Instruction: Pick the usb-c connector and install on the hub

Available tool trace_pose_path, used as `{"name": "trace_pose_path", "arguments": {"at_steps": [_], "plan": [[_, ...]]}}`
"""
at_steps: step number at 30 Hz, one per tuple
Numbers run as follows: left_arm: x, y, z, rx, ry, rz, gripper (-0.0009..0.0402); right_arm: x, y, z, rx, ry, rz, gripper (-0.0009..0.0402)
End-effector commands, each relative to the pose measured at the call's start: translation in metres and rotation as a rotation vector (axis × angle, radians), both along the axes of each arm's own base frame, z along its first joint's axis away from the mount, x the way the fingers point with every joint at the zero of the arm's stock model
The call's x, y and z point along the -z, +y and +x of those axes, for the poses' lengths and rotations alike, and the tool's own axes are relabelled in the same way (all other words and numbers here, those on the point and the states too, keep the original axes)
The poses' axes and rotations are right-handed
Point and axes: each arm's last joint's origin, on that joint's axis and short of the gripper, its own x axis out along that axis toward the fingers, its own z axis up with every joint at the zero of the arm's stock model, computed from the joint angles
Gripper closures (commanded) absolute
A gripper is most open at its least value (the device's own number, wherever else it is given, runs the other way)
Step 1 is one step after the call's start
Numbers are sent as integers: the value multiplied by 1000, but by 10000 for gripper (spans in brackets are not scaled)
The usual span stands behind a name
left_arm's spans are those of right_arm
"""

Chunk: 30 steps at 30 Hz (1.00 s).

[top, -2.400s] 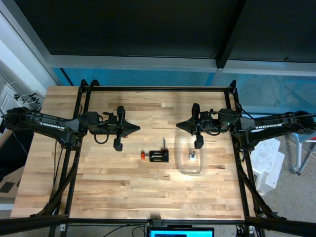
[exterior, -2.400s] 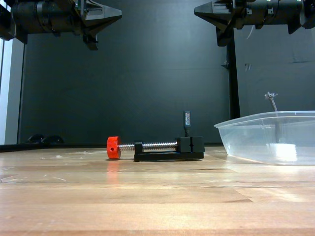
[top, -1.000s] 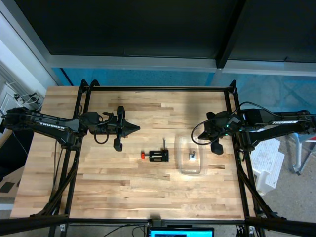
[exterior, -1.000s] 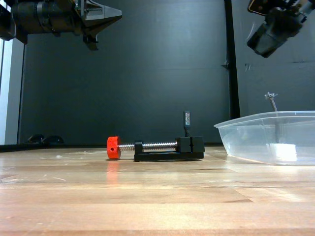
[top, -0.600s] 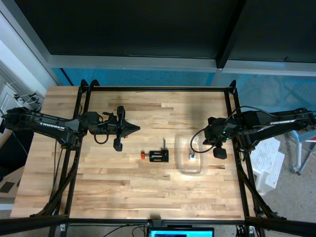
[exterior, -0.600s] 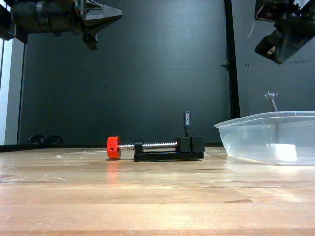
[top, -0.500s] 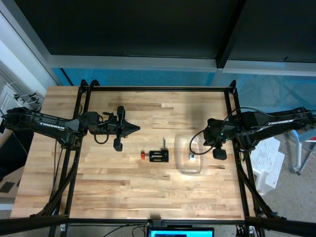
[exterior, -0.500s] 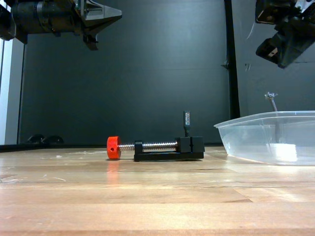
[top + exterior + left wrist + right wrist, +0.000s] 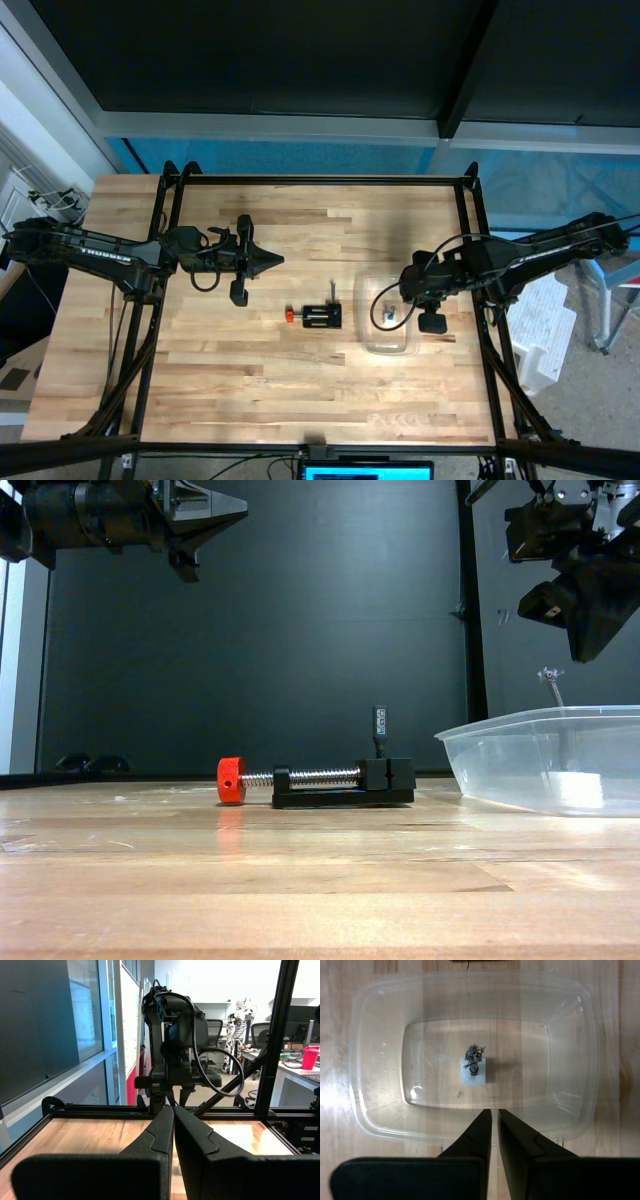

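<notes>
High view, TROSSEN lettering [image 9: 100, 254], left end effector [image 9: 278, 261] closed aloft, right end effector [image 9: 494, 1112] closed above tub [image 9: 364, 338] containing usb-c connector [image 9: 474, 1064]

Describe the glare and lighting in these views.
Right wrist view: right gripper, shut, hovers over the clear tub; glare whitens the table beside it; the usb-c connector stands free in its white block. Left wrist view: left gripper, shut, high over the table's left side, backlit by a bright room. Low view: black backdrop behind the lit vise.
</notes>
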Motion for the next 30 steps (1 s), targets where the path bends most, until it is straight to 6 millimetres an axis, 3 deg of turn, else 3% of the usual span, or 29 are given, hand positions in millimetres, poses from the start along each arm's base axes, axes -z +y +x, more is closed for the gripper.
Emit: {"name": "trace_pose_path", "arguments": {"at_steps": [1,14,30], "plan": [[0,0,0,0,0,0,393,4,3,5,22,3,7,335],[0,0,0,0,0,0,393,19,13,18,55,26,-32,237],[0,0,0,0,0,0,393,44,21,39,46,72,-45,226]]}}
